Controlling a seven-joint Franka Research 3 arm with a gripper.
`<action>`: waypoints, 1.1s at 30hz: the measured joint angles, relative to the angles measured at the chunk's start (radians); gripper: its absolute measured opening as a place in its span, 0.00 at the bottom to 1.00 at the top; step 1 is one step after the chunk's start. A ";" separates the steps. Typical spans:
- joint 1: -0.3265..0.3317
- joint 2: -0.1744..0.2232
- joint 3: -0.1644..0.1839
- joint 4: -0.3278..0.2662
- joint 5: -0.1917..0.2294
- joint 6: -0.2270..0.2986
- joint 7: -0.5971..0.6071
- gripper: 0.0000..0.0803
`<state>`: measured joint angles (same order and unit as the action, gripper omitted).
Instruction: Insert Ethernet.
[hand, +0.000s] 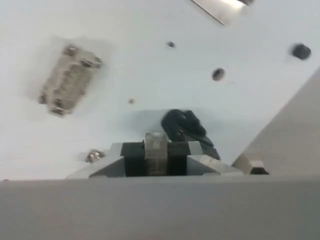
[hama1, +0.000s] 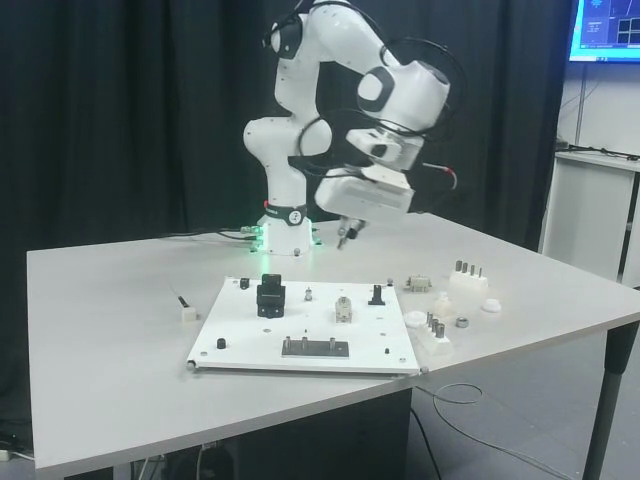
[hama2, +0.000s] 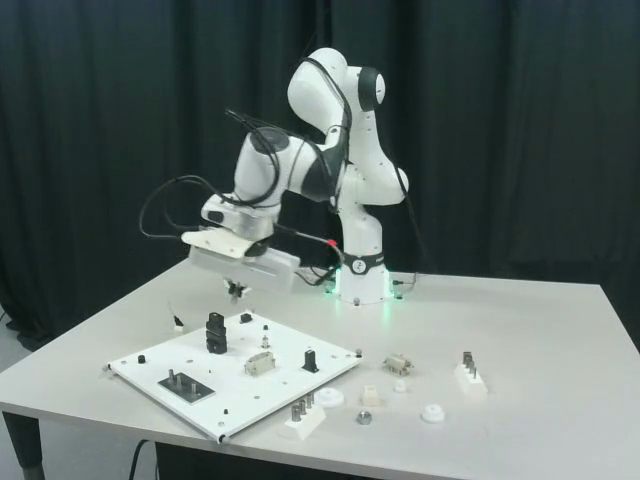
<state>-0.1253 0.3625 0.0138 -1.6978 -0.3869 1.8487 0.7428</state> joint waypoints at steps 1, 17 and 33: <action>0.000 -0.003 -0.011 -0.001 0.003 0.000 0.002 0.11; 0.000 -0.050 -0.217 -0.057 0.030 -0.029 -0.014 0.11; 0.000 -0.161 -0.399 -0.247 0.086 0.051 -0.040 0.11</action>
